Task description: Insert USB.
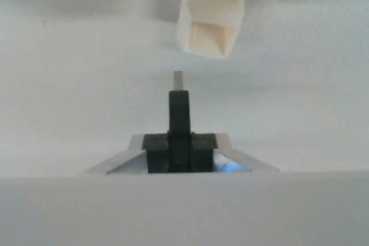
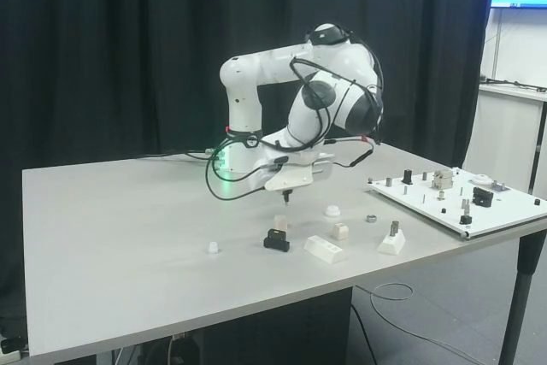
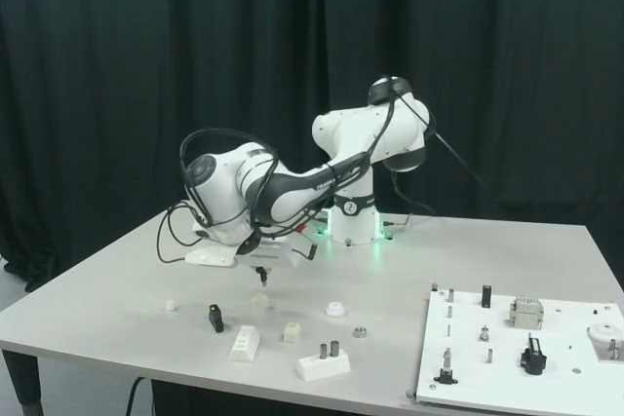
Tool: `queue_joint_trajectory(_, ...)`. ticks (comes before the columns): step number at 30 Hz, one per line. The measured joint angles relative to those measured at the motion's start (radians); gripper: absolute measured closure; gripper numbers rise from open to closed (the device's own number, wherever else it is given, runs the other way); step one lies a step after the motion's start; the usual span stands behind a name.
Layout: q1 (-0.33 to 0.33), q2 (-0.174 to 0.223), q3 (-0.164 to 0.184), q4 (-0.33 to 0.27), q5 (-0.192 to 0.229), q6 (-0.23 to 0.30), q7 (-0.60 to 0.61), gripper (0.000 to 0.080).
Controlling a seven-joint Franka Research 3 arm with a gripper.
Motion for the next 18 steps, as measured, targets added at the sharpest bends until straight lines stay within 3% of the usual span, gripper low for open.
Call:
queue_joint_trajectory(7, 0.023, 0.0, -0.021, 0.0, -0.006, 0.002, 0.0, 0.0729)
queue_joint_trajectory(18, 0.044, 0.0, -0.026, -0.003, -0.013, 0.025, 0.0, 0.0731)
